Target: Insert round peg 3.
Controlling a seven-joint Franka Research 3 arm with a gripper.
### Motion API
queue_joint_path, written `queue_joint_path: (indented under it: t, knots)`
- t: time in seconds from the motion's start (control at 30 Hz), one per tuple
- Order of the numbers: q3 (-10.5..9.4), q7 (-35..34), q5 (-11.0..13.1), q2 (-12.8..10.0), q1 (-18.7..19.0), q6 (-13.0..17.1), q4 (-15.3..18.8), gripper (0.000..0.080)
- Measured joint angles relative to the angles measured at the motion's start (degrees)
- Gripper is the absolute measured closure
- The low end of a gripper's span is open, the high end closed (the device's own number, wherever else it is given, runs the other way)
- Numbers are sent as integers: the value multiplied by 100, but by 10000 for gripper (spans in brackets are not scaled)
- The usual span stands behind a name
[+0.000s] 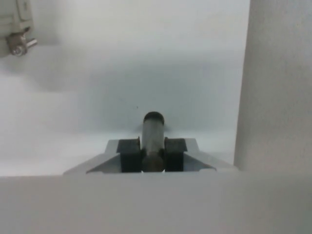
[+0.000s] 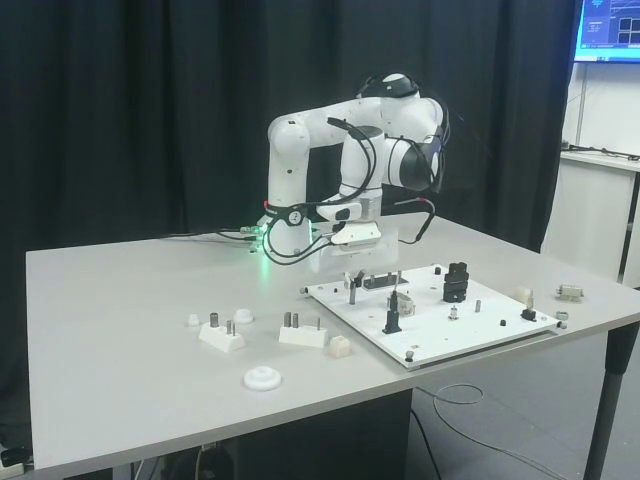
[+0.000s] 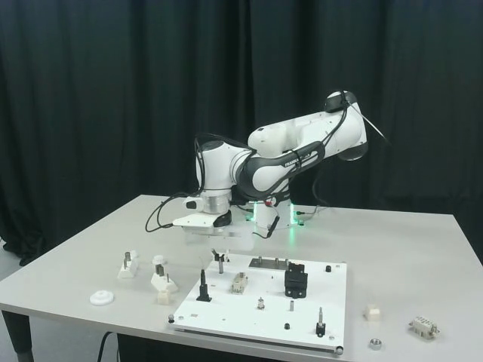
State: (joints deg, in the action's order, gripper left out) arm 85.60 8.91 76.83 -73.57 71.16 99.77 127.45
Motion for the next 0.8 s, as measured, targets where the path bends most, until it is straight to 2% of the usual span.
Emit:
queue_joint_path:
  t: [0.3, 0.8]
  knots:
    - [-57, 0, 51, 0, 2, 115, 0, 703]
    - [-58, 0, 21, 0, 15, 119, 28, 703]
